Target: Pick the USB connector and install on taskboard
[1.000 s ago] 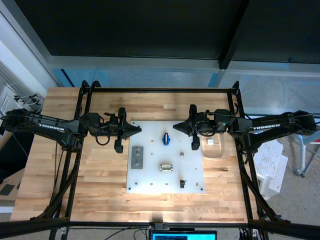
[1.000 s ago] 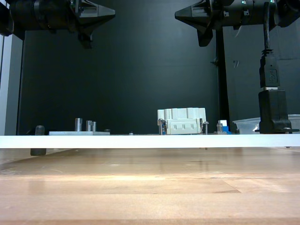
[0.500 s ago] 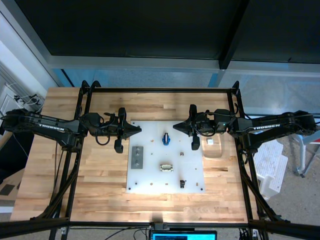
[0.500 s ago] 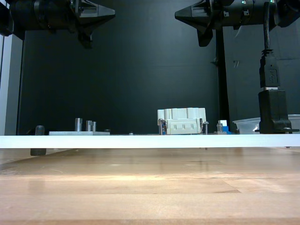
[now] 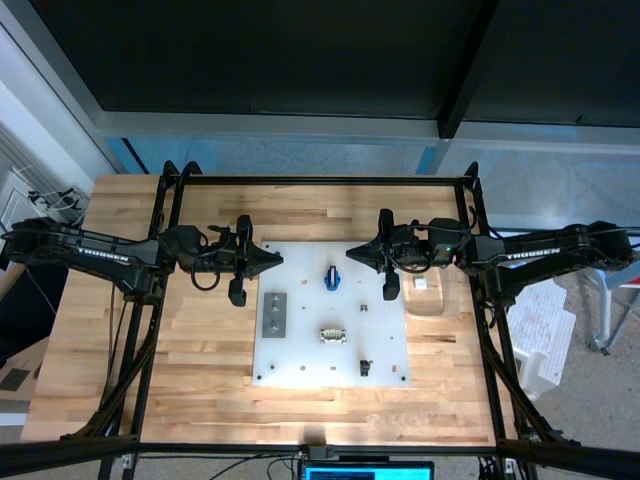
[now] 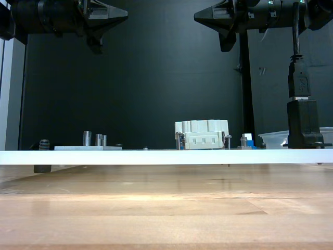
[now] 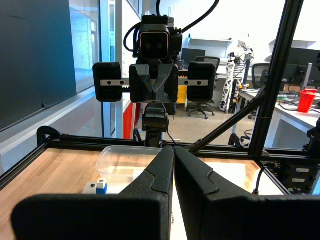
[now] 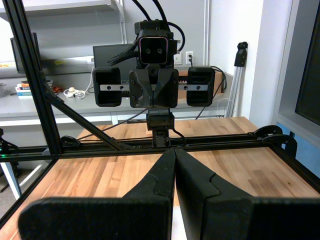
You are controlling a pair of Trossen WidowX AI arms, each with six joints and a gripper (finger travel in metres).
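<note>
One USB plug stands upright in the socket at the near edge of the taskboard, seemingly seated already. Farther, the left gripper and right gripper hover high, clenched and empty, probably parked clear of it.

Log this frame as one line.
left gripper: jaws shut, empty, high over far-left of large flat white square taskboard | right gripper: jaws shut, empty, high over its far edge, right half

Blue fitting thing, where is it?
In the high view, the small blue fitting stands far back on the white square taskboard, between the shut left claw and shut right claw hovering above.
</note>
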